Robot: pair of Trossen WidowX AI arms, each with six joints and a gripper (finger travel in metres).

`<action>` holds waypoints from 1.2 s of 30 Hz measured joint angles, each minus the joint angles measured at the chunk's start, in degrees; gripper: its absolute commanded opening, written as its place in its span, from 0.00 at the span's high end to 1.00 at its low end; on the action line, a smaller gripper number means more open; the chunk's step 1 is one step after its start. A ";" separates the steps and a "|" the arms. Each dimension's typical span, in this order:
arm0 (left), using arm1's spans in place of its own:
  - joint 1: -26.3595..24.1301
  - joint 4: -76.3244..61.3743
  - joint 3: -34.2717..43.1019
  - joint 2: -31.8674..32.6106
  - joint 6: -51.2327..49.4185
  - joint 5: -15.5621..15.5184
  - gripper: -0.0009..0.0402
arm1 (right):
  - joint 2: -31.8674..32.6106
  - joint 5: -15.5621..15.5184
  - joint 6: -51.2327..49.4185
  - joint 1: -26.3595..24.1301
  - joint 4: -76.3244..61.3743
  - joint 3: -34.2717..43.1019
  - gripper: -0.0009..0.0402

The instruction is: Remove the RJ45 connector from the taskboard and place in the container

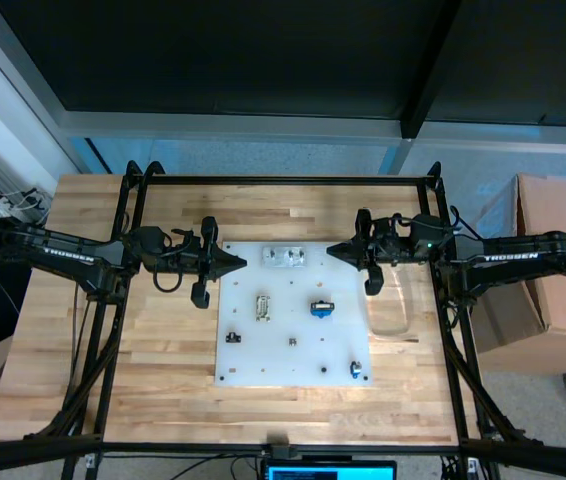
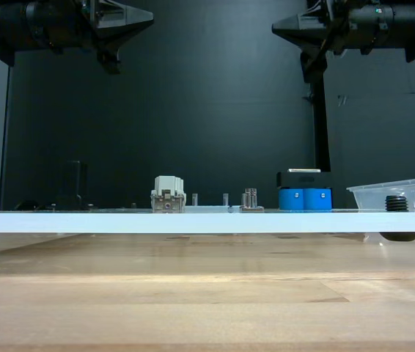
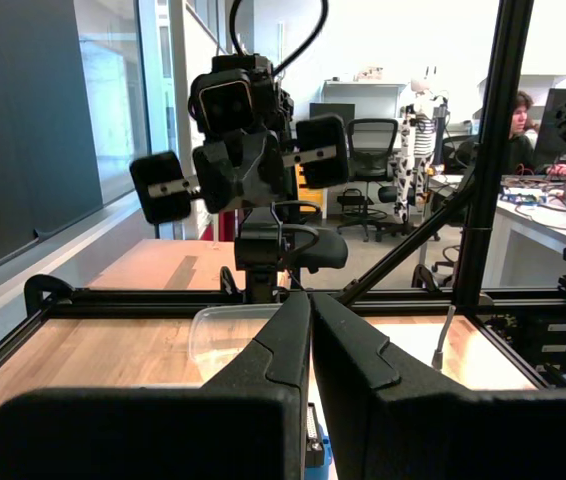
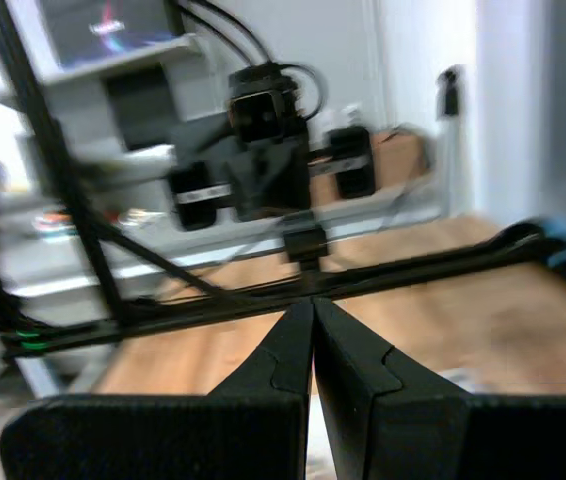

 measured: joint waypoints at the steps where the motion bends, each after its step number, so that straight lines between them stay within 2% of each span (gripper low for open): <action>1: 0.00 -0.02 0.00 0.00 -0.02 0.00 0.98 | -0.11 -1.81 0.85 -0.02 -0.52 0.11 0.98; 3: 0.00 0.00 0.00 0.02 -0.02 0.00 0.98 | -0.22 -4.44 1.20 0.42 -2.40 0.90 0.98; 5: 0.00 -0.02 0.00 0.02 0.00 0.00 0.98 | -0.26 -4.46 1.29 1.70 -6.36 2.01 0.98; 11: 0.00 -0.02 0.00 0.00 0.00 0.00 0.98 | -0.17 4.61 -0.59 7.37 -27.39 9.01 0.98; 14: 0.00 -0.02 0.00 0.00 0.00 0.02 0.98 | -0.15 8.11 -0.63 10.67 -37.86 12.98 0.98; 21: 0.00 -0.02 0.02 0.02 -0.02 0.02 0.98 | -0.13 13.49 1.84 18.51 -57.79 20.11 0.98; 28: 0.00 -0.02 0.02 0.02 0.00 0.02 0.98 | 0.70 13.77 6.67 25.77 -68.11 23.47 0.98; 36: 0.00 -0.02 0.02 0.00 0.00 0.00 0.98 | 5.03 13.46 12.48 32.89 -73.92 24.41 0.98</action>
